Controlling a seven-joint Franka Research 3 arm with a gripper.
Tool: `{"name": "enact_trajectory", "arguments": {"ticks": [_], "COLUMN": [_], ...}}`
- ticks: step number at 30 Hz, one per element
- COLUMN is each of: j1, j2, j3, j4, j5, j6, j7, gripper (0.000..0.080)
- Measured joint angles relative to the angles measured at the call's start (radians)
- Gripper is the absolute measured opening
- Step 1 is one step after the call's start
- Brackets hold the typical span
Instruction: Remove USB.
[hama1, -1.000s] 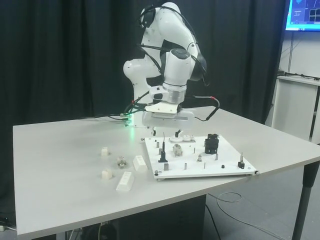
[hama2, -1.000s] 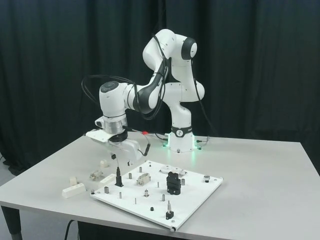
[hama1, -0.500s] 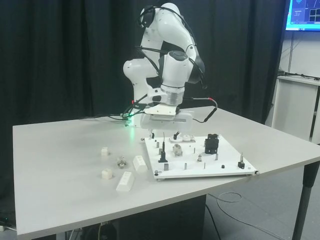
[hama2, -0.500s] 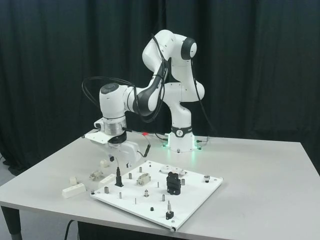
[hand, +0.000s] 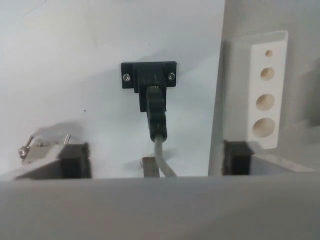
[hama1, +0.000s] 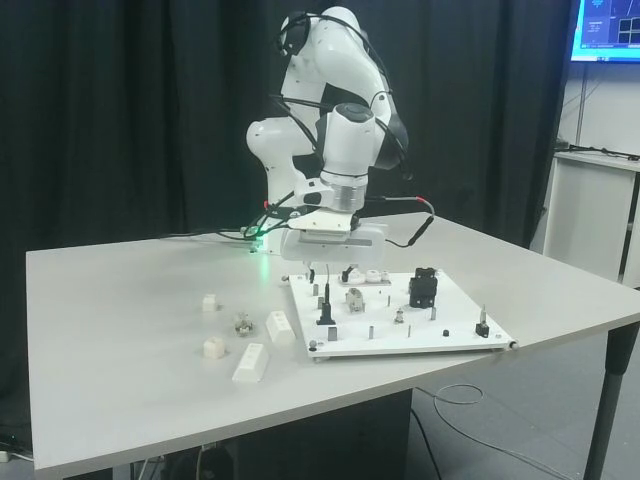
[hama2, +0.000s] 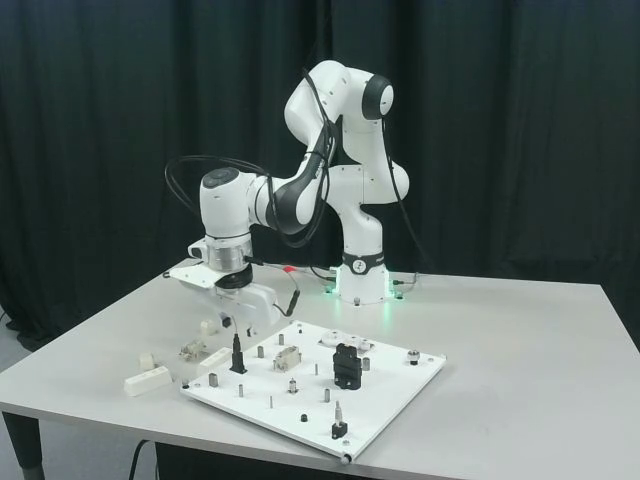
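Nearest me in the first room view, a few white blocks (hama1: 251, 362) are lying on the grey table (hama1: 110, 300), left of centre in the frame. Just beyond them the white board (hama1: 420, 335) is sitting at centre, studded with small fittings. The USB (hama1: 326, 305) is standing plugged into a black socket (hand: 149, 80) near the board's left edge, its long axis rising upright off the board and a short grey cable running on from its top.

The gripper (hama1: 330, 270) is hanging right above that plug, apart from it and pointing straight down. In the wrist view the black pads (hand: 75, 160) are spread wide, holding nothing, and the USB (hand: 155, 112) is lying in the gap between them, closer to the middle than to either pad. One holed white block (hand: 262, 95) is lying just off the board's edge, outside the far pad.

So the plug is lying below the gripper (hama2: 232, 322), not off to a side. I am judging that a straight drop along that upright axis, a squeeze on the black body and a lift back up the same line is what is being called for; a slanted pull would likely be jamming it in the socket
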Motion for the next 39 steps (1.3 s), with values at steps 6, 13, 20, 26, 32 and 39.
{"name": "enact_trajectory", "arguments": {"ticks": [6, 13, 20, 26, 32, 39], "j1": [-0.001, -0.003, -0.004, -0.005, -0.005, -0.005], "j2": [0.0, 0.0, 0.0, 0.0, -0.001, -0.002], "j3": [0.0, 0.0, 0.0, 0.0, 0.0, 0.0], "j4": [0.0, 0.0, 0.0, 0.0, 0.0, 0.0], "j5": [0.0, 0.002, 0.003, 0.003, 0.003, 0.003], "j6": [0.0, 0.0, 0.001, 0.001, 0.002, 0.002], "j7": [0.0, 0.001, 0.001, 0.001, 0.001, -0.003], "gripper": [0.0496, 0.0314, 0.0115, 0.0028, 0.0028, 0.0028]}}
